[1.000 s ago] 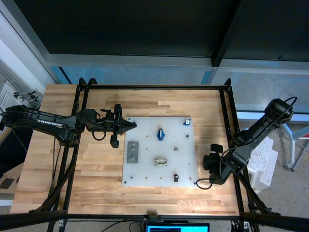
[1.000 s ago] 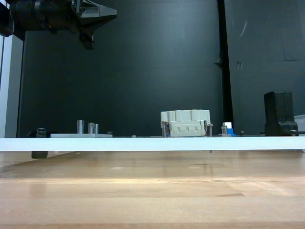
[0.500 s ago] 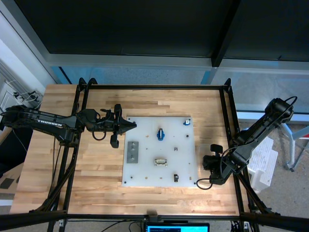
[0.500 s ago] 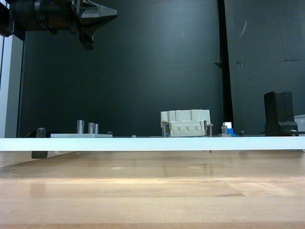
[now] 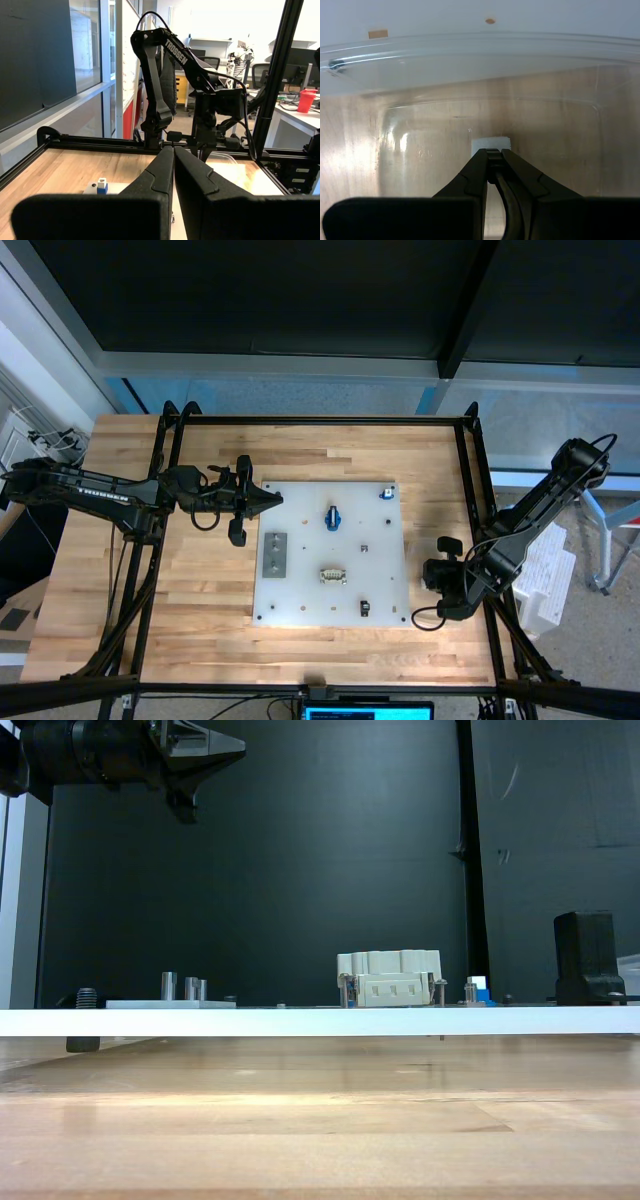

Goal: Pick the USB connector and install on taskboard

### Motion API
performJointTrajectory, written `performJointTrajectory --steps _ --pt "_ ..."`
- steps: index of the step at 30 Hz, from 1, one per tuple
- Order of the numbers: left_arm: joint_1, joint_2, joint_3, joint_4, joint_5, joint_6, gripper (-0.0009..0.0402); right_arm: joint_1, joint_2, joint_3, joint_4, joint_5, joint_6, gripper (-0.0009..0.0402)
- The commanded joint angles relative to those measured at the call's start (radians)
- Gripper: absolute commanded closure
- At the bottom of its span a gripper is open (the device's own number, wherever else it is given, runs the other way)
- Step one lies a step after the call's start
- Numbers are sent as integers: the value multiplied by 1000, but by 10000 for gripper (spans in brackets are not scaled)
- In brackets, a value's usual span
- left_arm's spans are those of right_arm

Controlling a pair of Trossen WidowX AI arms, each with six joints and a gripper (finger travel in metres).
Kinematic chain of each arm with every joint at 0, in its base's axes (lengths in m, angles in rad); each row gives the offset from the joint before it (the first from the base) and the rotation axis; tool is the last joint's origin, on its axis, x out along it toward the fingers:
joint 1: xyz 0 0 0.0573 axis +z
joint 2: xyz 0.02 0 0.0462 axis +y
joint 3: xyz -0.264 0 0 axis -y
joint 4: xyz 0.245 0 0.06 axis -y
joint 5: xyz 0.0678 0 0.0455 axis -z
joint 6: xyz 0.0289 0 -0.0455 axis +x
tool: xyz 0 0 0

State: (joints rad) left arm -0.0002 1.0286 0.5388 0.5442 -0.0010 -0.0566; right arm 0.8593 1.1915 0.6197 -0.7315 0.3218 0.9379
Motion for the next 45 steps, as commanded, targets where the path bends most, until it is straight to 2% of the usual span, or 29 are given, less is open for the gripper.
performJointTrajectory --steps 1,5,19,31,38,41,45 --pt "0 0 0 0 0 0 393 1 -9 0 -7 3 -4 393" --pt "0 0 0 0 0 0 393 2 -19 0 -7 21 -5 393" --pt "0 0 0 0 0 0 393 5 -61 5 -31 17 -12 393" --pt "0 0 0 0 0 0 393 -21 -98 177 -208 17 -95 393" --pt "0 0 0 0 0 0 393 -91 -54 284 -248 14 -158 393" --pt "0 0 0 0 0 0 393 -137 0 335 -248 -5 -201 393" --pt "0 0 0 0 0 0 393 -179 93 406 -247 -8 -242 393"
